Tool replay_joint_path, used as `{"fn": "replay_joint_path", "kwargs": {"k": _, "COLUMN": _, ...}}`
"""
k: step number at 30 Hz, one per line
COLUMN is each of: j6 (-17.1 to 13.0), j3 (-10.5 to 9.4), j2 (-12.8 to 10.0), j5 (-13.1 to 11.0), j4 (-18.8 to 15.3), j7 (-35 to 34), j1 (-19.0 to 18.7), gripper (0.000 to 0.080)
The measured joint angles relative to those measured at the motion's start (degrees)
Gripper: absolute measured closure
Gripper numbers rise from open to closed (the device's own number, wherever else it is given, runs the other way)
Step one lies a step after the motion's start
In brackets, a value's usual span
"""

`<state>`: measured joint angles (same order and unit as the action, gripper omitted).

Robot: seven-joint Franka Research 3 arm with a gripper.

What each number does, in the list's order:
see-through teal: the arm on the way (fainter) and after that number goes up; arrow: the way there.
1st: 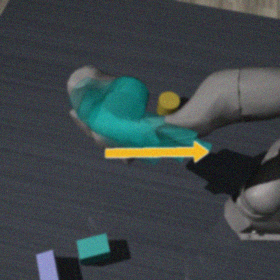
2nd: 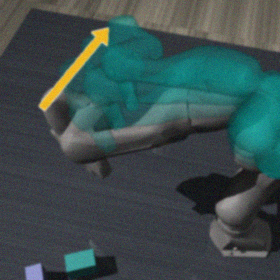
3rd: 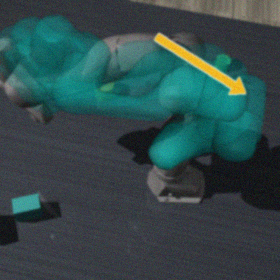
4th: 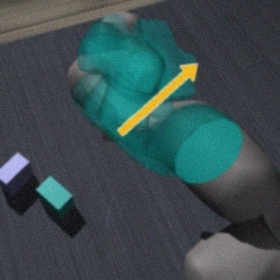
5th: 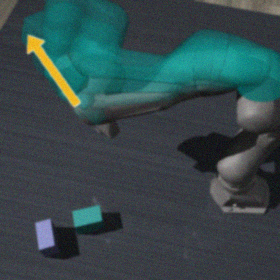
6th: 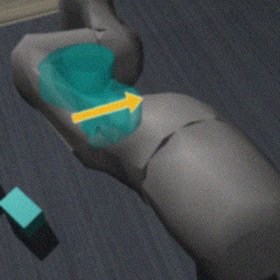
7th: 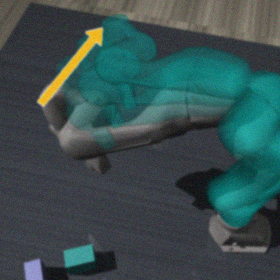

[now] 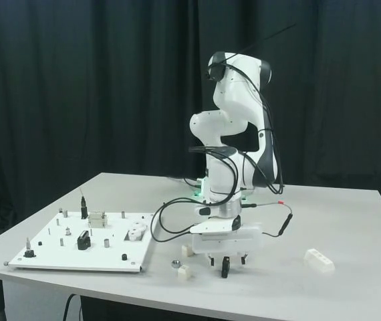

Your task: Remove square peg 2.

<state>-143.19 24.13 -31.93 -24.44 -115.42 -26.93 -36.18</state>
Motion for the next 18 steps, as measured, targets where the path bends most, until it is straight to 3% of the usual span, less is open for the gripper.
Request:
{"fn": "replay_joint_path", "kwargs": {"k": 2, "j6": 0.8, "j3": 0.00, "j2": 0.4, "j5": 0.0, "j4": 0.0, "j7": 0.0, "j1": 0.0, "gripper": 0.0097}}
{"fn": "replay_joint_path", "kwargs": {"k": 3, "j6": 1.2, "j3": 0.01, "j2": 0.7, "j5": 0.0, "j4": 0.0, "j7": 0.0, "j1": 0.0, "gripper": 0.0008}}
{"fn": "replay_joint_path", "kwargs": {"k": 18, "j6": 6.0, "j3": 0.49, "j2": 4.1, "j5": 0.6, "j4": 0.1, "j7": 0.0, "j1": 0.1, "gripper": 0.0003}}
